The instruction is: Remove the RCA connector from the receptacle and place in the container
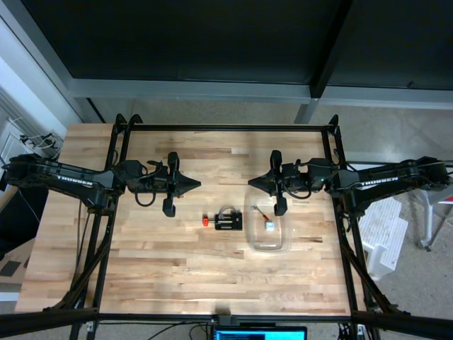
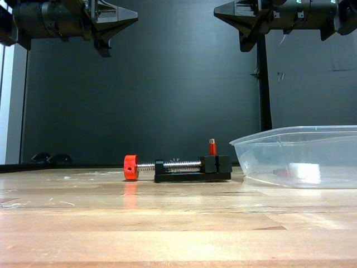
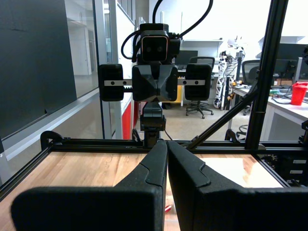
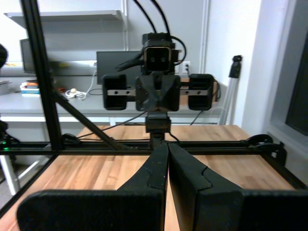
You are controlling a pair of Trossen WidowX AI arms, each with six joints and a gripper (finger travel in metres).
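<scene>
Dark red-tipped RCA connector point(image 1: 260, 211) lies inside the clear plastic tray point(image 1: 282, 242), beside the black blocky receptacle point(image 1: 226, 221); left gripper point(image 1: 196, 184) and right gripper point(image 1: 250, 182) hang pressed together overhead; a stray descent might tip the tray

We see a pale wood-plank table point(image 1: 177, 283) ringed by a black metal frame point(image 1: 226, 128), standing on a speckled grey floor point(image 1: 233, 112). Beyond its far edge rises a dark panel point(image 2: 167, 84). Past its right edge, white papers point(image 1: 386, 237) lie on the floor. Farther off we make out an office chair point(image 3: 197, 108), glass partitions point(image 3: 82, 53), and a monitor point(image 4: 115, 61) under a shelf point(image 4: 72, 14).
</scene>
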